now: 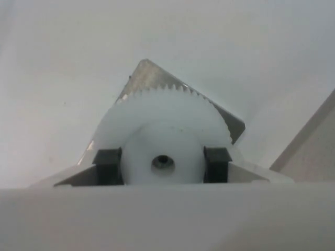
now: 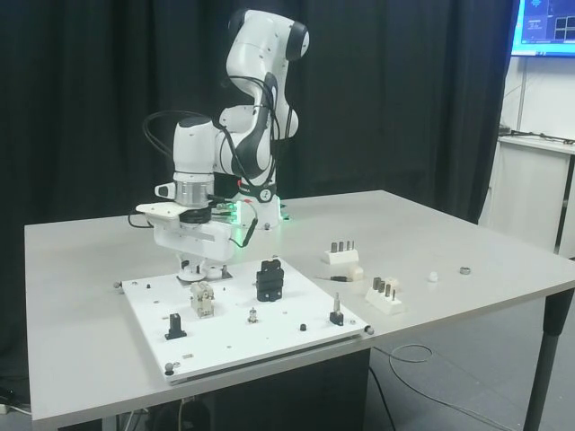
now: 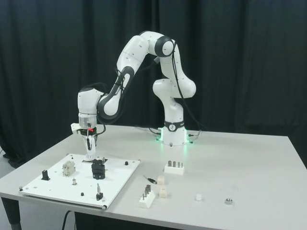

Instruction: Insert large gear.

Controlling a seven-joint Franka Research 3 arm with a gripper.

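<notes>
In the wrist view the two-fingered gripper (image 1: 163, 165) was clamped on the hub of a large white toothed plastic gear (image 1: 163, 133), one black finger pad (image 1: 109, 166) on each side of the hub. A small dark bore showed at the hub's centre. Only the upper arc of teeth could be seen; the lower part of the gear was cut off by the white gripper body in the foreground. Behind the gear a grey metal plate (image 1: 152, 78) stuck out, mostly covered by it.

In both room views the white arm (image 3: 129, 62) reached down over the far edge of a flat white square assembly board (image 2: 269, 337) lying at the near left corner of the grey table (image 2: 431, 233). The gear itself was too small and too hidden under the gripper to make out there, and whether it touched the board could not be told. A black block (image 2: 268, 280) stood on the board just beside the gripper. Small white peg holders (image 2: 342, 254) sat on the table near the board's right edge.
</notes>
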